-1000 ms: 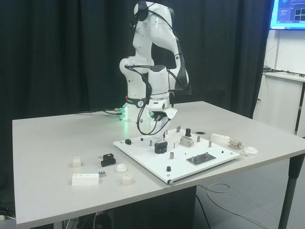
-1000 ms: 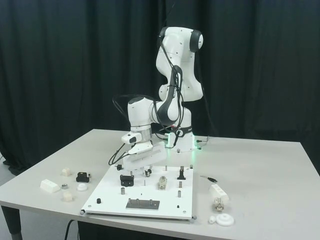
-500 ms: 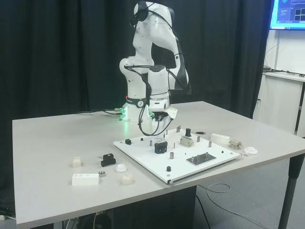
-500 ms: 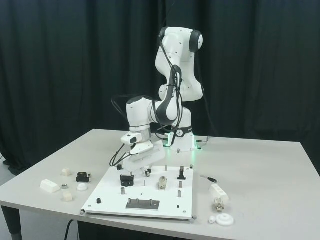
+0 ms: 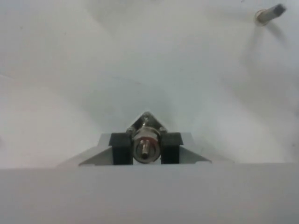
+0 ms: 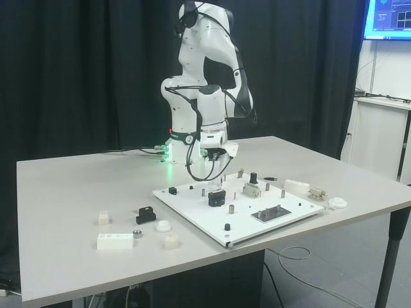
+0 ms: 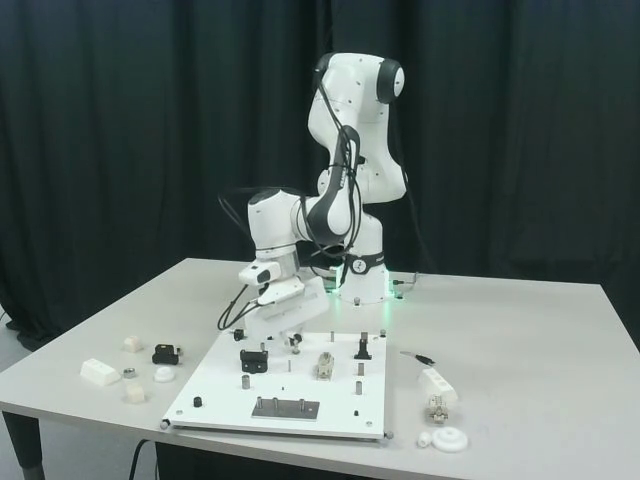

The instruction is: Remove BNC.

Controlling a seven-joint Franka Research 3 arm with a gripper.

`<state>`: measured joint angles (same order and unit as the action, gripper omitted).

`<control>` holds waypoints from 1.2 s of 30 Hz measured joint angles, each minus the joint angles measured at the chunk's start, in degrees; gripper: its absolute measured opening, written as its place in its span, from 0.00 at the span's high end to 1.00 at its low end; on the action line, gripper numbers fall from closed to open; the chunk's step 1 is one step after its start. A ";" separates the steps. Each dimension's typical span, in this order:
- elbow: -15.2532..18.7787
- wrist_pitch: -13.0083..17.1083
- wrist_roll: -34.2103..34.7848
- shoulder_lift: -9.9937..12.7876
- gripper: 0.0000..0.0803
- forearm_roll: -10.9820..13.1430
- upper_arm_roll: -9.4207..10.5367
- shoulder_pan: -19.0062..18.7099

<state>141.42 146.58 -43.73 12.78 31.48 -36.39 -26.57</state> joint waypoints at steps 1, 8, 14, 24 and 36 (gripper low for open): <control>-0.04 -0.11 0.00 -0.20 0.84 0.00 -0.11 0.00; -0.06 -0.48 0.13 -1.12 0.84 0.00 -0.98 0.00; -0.06 -0.49 0.71 -1.21 0.84 0.00 -1.54 0.00; -0.06 -0.49 2.45 -1.21 0.84 0.00 -1.67 -0.05; -0.06 -0.49 5.01 -1.18 0.84 -0.53 -1.67 -0.17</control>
<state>141.36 146.09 -38.72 11.59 30.94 -38.06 -26.74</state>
